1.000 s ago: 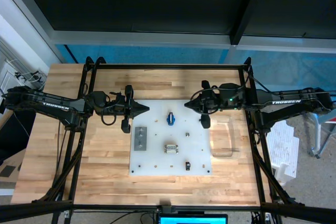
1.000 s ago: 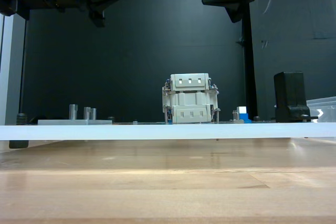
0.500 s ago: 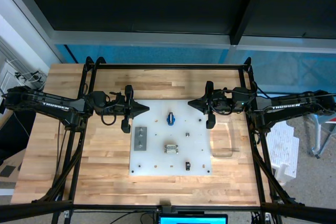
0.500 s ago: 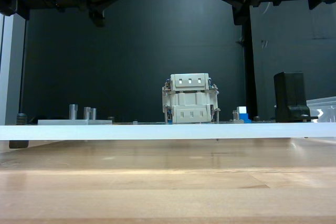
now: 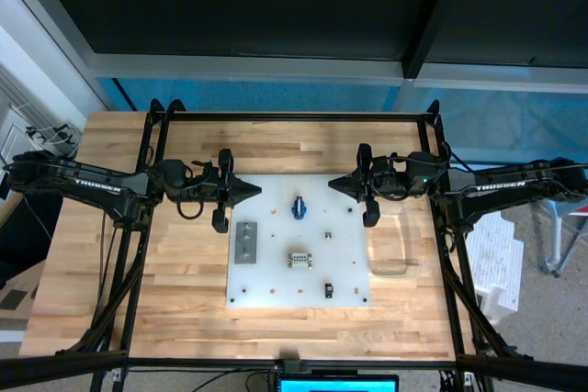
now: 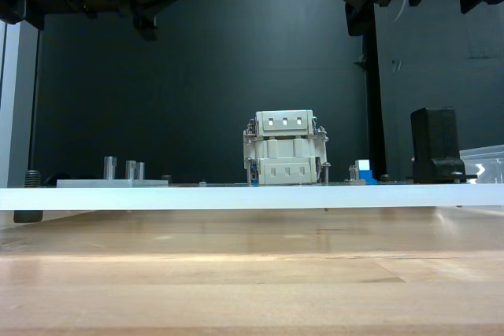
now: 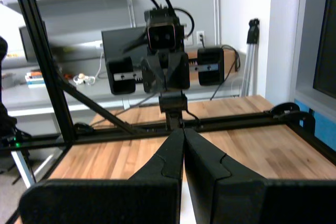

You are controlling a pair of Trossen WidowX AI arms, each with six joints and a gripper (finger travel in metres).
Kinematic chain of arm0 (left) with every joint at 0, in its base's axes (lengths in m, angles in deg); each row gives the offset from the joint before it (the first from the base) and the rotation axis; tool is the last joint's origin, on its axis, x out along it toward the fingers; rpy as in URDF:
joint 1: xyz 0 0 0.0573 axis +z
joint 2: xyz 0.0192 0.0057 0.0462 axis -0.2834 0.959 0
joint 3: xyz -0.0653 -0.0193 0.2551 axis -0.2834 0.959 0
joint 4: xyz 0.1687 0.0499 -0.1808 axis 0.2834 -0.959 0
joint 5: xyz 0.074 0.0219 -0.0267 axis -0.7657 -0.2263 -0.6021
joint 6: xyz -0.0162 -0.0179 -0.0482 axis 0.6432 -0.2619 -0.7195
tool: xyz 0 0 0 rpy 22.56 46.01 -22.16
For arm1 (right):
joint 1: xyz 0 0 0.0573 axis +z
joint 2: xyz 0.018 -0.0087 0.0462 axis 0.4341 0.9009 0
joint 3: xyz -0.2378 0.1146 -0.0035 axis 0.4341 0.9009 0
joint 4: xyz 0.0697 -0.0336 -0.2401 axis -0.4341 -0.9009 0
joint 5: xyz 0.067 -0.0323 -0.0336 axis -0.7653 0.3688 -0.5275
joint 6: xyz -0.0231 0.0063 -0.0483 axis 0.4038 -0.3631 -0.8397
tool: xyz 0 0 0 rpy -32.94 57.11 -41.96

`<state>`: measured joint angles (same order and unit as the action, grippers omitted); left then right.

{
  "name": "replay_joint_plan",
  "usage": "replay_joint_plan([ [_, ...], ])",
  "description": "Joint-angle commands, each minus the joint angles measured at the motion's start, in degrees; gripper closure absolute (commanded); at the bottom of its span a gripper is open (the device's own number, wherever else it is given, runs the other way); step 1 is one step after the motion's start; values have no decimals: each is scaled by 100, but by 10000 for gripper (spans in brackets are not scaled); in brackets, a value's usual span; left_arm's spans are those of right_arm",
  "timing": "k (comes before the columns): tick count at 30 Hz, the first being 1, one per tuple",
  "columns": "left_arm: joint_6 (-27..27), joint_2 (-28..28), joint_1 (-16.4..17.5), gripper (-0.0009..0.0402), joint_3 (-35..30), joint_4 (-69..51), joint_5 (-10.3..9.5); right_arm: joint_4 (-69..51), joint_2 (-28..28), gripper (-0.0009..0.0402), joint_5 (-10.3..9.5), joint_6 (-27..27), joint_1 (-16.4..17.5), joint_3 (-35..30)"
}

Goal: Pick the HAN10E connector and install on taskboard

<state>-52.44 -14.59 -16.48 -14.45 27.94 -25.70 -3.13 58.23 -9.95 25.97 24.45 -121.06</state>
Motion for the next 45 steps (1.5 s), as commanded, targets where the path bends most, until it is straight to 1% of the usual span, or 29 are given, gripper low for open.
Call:
replay_joint_plan([
  [1,0,2,0,392,0,2,0,-35,7,393,22,-37,2,17],
  [20,0,2,0,392,0,2,0,9,15,393,-4,42,4,111],
  [45,0,2,0,392,0,2,0,-149,15,393,11,26,2,114],
])
